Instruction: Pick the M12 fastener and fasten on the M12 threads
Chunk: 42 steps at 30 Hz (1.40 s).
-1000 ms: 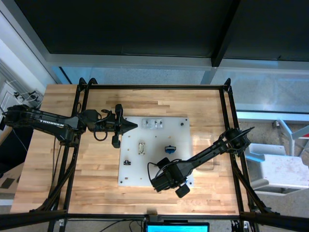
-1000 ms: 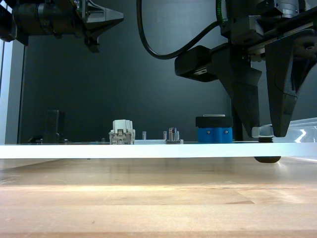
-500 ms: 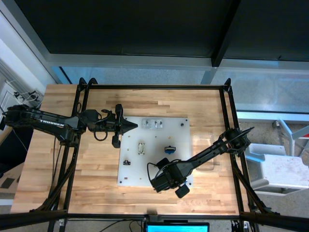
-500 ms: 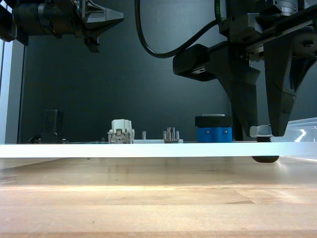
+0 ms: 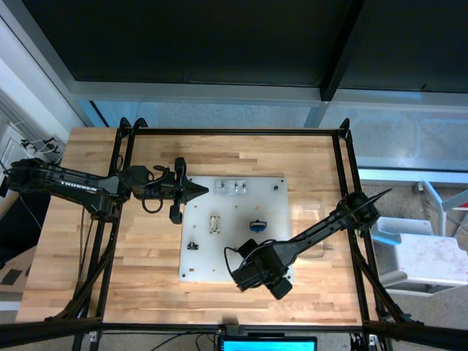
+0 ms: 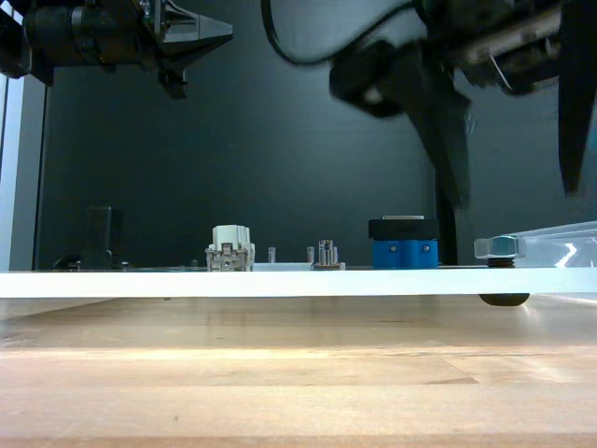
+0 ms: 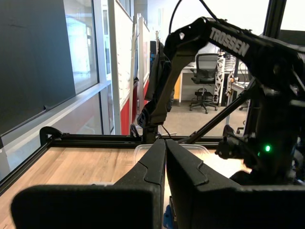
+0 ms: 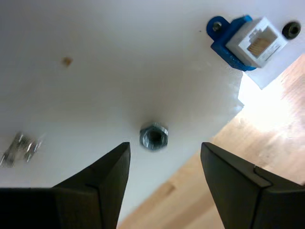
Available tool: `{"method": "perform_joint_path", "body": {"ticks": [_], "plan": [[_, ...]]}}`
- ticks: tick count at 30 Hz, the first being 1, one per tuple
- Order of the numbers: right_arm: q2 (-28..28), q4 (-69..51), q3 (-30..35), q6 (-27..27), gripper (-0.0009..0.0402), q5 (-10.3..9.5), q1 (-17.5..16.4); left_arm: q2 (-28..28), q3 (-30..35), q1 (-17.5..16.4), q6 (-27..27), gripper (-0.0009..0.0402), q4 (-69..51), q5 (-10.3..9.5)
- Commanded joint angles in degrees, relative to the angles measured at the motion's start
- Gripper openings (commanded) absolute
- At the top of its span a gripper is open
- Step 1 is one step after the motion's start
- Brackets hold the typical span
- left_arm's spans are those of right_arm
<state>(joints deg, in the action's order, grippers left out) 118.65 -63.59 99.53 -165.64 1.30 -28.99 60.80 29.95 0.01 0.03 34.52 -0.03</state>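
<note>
The right hand (image 5: pixel 257 272) had risen off the near right edge of the white board (image 5: pixel 212 256), seen from above; the left hand (image 5: pixel 199 190) hung at its far left edge, tips pressed together. At bench level the M12 nut (image 6: pixel 495 247) stood alone on its stud (image 6: pixel 504 262). From the right wrist, the empty hand gaped wide over it, the nut apparently released.

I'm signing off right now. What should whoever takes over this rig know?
Left gripper: shut, parked above the board's far left edge.
Right gripper: open, hovering above the nut, not touching it.
Nut: sits on its stud at the board's near right edge.
Done: nut picked and set on the stud.
Left: how far it is threaded cannot be told, so check tightness, then probably retract the right arm.
</note>
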Motion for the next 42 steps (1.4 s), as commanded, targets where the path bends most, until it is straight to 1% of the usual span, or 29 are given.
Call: {"method": "perform_joint_path", "body": {"ticks": [1, 5, 6, 9, 13, 14, 16, 19, 22, 24, 30, 34, 35, 37, 38, 42], "plan": [[-2.4, -0.48, 0.04, 11.61, 0.022, 0.22, 0.0, 0.02, 0.0, 0.0, 0.0, 0.0, 0.0, 0.02], [-4.74, -1.64, 0.04, 18.51, 0.022, 0.22, -0.04, 0.02, 0.0, -0.02, 0.0, 0.0, 0.0, 0.0], [-5.11, -1.73, 0.04, 21.51, 0.022, 0.22, -0.04, 0.02, 0.0, 0.0, 0.0, 0.0, 0.0, 0.0], [-5.99, -2.84, 0.04, 35.6, 0.022, 0.48, -0.04, 0.02, 0.0, 0.0, 0.0, 0.0, 0.0, 0.0], [-6.49, -2.73, 0.04, 48.83, 0.022, 0.61, -0.07, 0.02, 0.0, 0.0, 0.0, 0.0, 0.0, 0.02], [-6.49, -2.71, 0.04, 53.07, 0.022, 0.63, -0.04, 0.02, 0.0, -0.02, 0.0, 0.0, 0.0, 0.0], [-6.51, -2.64, 0.04, 63.36, 0.022, 0.68, -0.11, 0.02, 0.0, 0.0, 0.0, 0.0, 0.0, 0.0], [-6.51, -2.6, -0.09, 76.7, 0.022, 0.72, -0.11, 0.02, 0.0, 0.0, 0.0, 0.0, 0.0, 0.02], [-6.51, -2.49, -0.13, 94.25, 0.022, 0.7, -0.11, 0.02, 0.0, 0.0, 0.0, 0.0, 0.0, 0.0], [-6.51, -2.64, -0.13, 104.96, 0.022, 0.66, -0.15, 0.02, 0.0, -0.02, 0.0, 0.0, 0.0, 0.02], [-6.51, -2.89, -0.2, 125.87, 0.022, 0.74, -0.17, 0.02, 0.0, 0.0, 0.0, 0.0, 0.0, 0.02], [-6.51, -2.82, -1.44, 137.44, 0.022, 0.61, -0.31, 0.02, 0.0, -0.02, 0.0, 0.0, 0.0, 0.02], [-6.51, -2.8, -1.7, 138.27, 0.022, 0.63, -0.31, 0.02, 0.0, 0.0, 0.0, 0.0, 0.0, 0.02], [-6.51, -2.56, -1.92, 138.05, 0.022, 0.68, -0.31, 0.02, 0.0, -0.02, 0.0, 0.0, 0.0, 0.0], [-6.51, -2.36, -1.95, 138.18, 0.022, 1.16, -0.31, 0.02, 0.0, 0.0, 0.0, 0.0, 0.0, 0.02], [-6.51, -2.32, -1.97, 139.08, 0.0215, 1.14, -0.13, 0.02, 0.0, 0.0, 0.0, 0.0, 0.0, 0.0]]}}
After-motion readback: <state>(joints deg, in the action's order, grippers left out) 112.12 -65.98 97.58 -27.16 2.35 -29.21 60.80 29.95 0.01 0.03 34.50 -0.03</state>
